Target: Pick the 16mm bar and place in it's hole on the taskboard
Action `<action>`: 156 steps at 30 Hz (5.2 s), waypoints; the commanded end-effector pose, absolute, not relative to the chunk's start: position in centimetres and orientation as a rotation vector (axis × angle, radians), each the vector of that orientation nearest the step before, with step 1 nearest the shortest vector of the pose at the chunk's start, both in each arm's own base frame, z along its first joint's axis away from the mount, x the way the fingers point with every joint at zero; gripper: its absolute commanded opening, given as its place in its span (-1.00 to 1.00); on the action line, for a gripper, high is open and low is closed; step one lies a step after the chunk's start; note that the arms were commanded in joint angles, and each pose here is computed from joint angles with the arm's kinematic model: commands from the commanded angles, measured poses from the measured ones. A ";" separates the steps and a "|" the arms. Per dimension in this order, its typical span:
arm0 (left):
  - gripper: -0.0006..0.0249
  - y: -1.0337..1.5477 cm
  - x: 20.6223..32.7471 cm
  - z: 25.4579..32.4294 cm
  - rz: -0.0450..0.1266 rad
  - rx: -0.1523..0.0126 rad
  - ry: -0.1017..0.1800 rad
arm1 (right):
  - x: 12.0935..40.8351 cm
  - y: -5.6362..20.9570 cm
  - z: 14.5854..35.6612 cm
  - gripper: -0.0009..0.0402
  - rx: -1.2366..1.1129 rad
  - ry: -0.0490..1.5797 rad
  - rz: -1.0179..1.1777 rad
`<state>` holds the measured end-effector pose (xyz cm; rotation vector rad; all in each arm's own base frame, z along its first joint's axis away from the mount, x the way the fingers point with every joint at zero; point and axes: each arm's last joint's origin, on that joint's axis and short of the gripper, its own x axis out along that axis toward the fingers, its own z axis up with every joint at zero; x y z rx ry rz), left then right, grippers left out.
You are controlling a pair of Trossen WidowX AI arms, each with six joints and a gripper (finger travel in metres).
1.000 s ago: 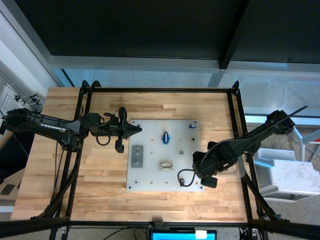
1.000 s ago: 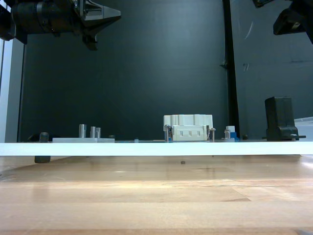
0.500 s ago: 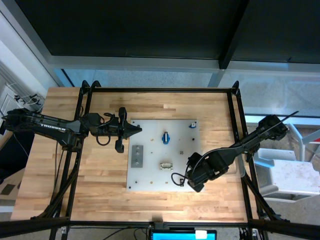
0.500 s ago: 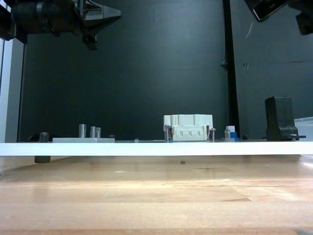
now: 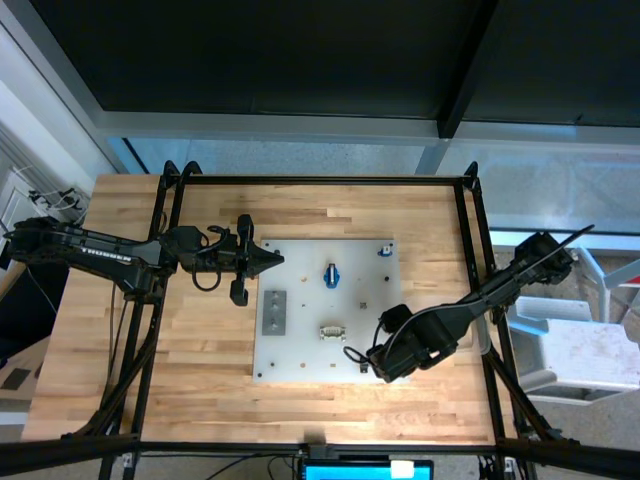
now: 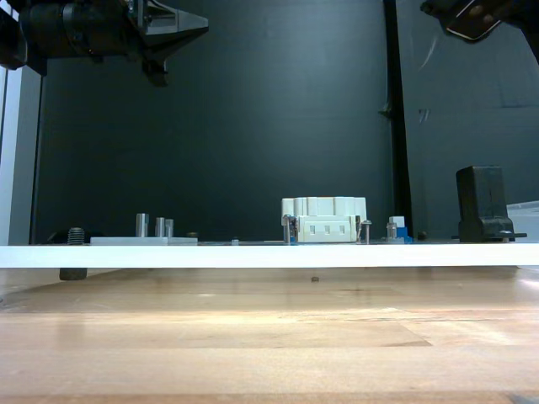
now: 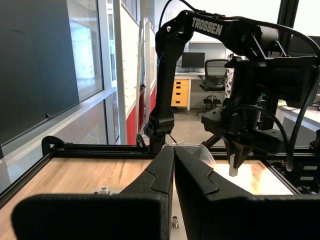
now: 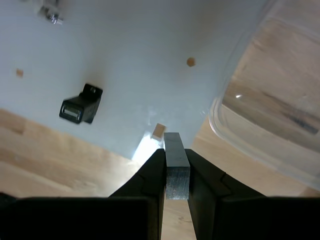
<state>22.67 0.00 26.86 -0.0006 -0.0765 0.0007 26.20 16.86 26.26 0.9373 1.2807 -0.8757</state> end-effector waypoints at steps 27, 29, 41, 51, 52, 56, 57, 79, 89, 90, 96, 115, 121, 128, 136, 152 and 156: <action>-0.95 0.00 22.7 26.86 0.000 -0.001 -0.077 | 27.1 19.8 22.0 -0.96 1.124 1.132 -1.168; -0.95 0.00 22.7 26.87 0.000 -0.001 -0.077 | 27.1 19.8 22.0 -0.96 1.130 1.128 -1.174; -0.95 0.00 22.7 26.86 0.000 -0.001 -0.077 | 26.8 19.8 21.0 -0.96 1.170 1.103 -1.209; -0.95 0.00 22.7 26.86 0.000 0.000 -0.077 | 26.8 20.1 20.5 -0.96 1.187 1.102 -1.186; -0.95 0.00 22.7 26.86 0.000 -0.001 -0.077 | 26.7 20.1 20.4 -0.96 1.185 1.102 -1.186; -0.95 0.00 22.7 26.86 0.000 -0.001 -0.077 | 26.8 20.1 20.1 -0.96 1.175 1.105 -1.194; -0.95 0.00 22.7 26.86 0.000 -0.001 -0.077 | 26.9 20.2 20.0 -0.96 1.177 1.104 -1.192; -0.95 0.00 22.7 26.86 0.000 -0.001 -0.077 | 26.9 20.1 18.7 -0.96 1.202 1.087 -1.163; -0.95 0.00 22.7 26.86 0.000 -0.001 -0.077 | 26.8 20.0 18.7 -0.96 1.188 1.082 -1.171; -0.95 0.01 22.7 26.86 0.001 -0.001 -0.077 | 26.8 19.9 18.7 -0.96 1.186 1.083 -1.174; -0.95 0.00 22.7 26.86 0.000 -0.001 -0.076 | 26.6 19.8 18.3 -0.96 1.174 1.089 -1.182; -0.95 0.00 22.7 26.86 0.000 0.000 -0.076 | 26.7 19.7 18.3 -0.96 1.153 1.101 -1.170; -0.95 0.00 22.7 26.86 0.000 -0.001 -0.076 | 26.7 19.7 18.3 -0.96 1.141 1.108 -1.158; -0.95 0.00 22.7 26.86 0.000 -0.001 -0.076 | 26.7 19.7 18.3 -0.75 1.138 1.113 -1.148; -0.95 0.01 22.7 26.86 0.001 -0.001 -0.077 | 26.9 19.9 18.7 -0.22 1.143 1.122 -1.134; -0.95 0.00 22.7 26.86 0.000 0.000 -0.077 | 27.2 20.1 20.9 0.24 1.120 1.146 -1.100; -0.95 0.01 22.7 26.86 0.001 -0.001 -0.077 | 27.2 20.1 22.1 0.22 1.096 1.151 -1.124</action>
